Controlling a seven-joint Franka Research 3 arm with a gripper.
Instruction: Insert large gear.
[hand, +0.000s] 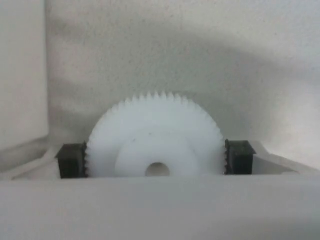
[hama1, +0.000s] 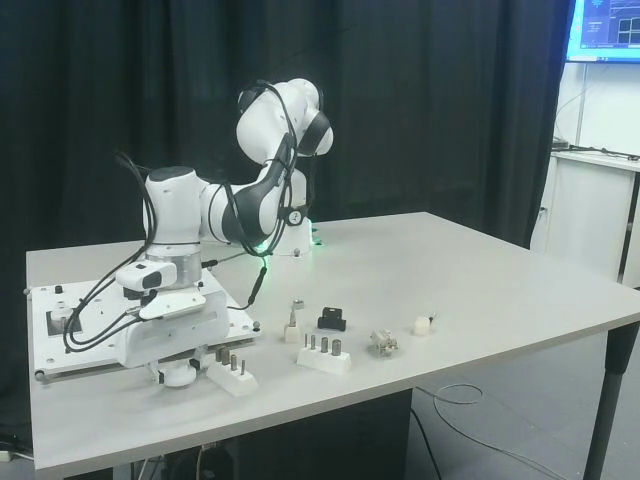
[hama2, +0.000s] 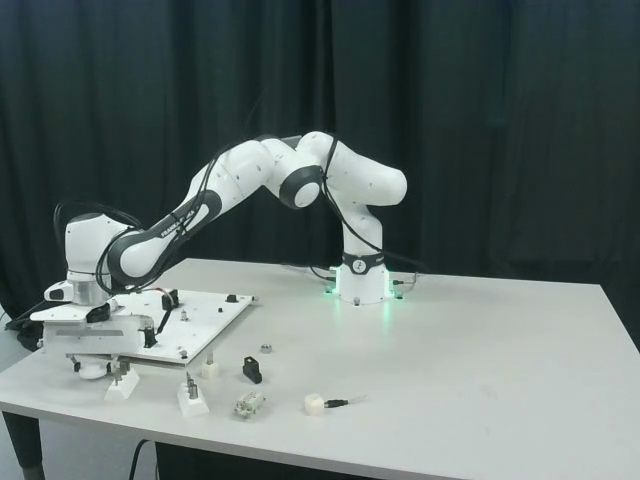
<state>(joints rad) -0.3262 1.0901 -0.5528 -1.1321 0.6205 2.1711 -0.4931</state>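
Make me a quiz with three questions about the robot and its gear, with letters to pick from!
1. Where is the large gear?
A. between the hand's fingers
B. beside the arm's base
C. on the floor

2. What colour is the gear?
A. black
B. green
C. white

3. What is the hand doing?
A. open, holding nothing
B. shut on the gear
C. pointing at the ceiling

Answers:
1 A, the wrist view shows the gear between the two black fingertips.
2 C, it looks white.
3 B, a fingertip presses each side of the gear.
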